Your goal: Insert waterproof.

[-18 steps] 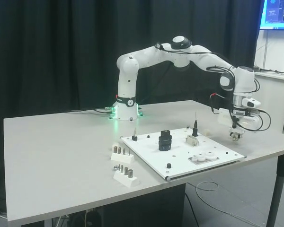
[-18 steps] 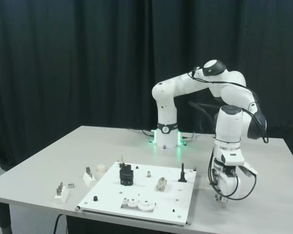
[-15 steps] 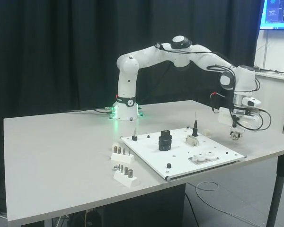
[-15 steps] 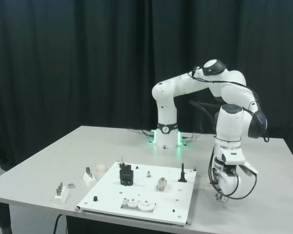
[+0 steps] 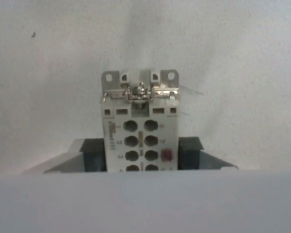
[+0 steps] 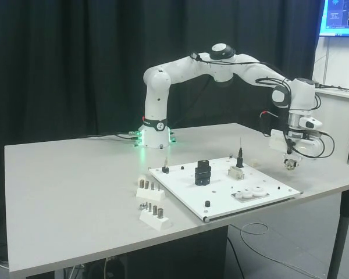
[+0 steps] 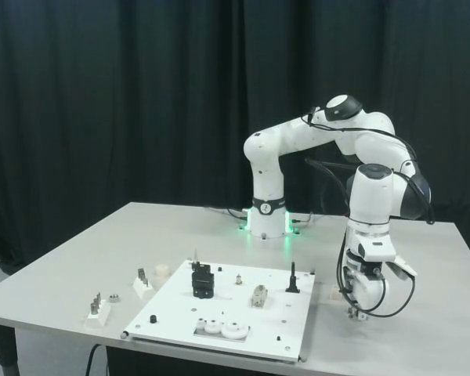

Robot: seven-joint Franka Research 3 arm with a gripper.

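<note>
1. The white arm reaches out from its base at the far side of the grey table [image 6: 75,174] and bends down past the right edge of the white board [image 6: 221,189].
2. The gripper [image 6: 290,164] hangs just above the bare tabletop, off the board, seen in the second room view at [image 7: 355,313].
3. Its fingers [image 5: 190,154] are clamped on the waterproof connector [image 5: 139,124], a white block with two columns of round holes on its face and a metal bracket with a screw at one end.
4. In the wrist view the connector sits between the two black pads, with plain grey table behind it.
5. On the board stand a black block [image 6: 203,172], a thin black upright post [image 6: 241,156], a small pale socket [image 6: 237,172] and a row of white gears [image 6: 250,195] near the front edge.
6. To the left of the board, two small white holders with grey pins [image 6: 152,200] rest on the table.
</note>
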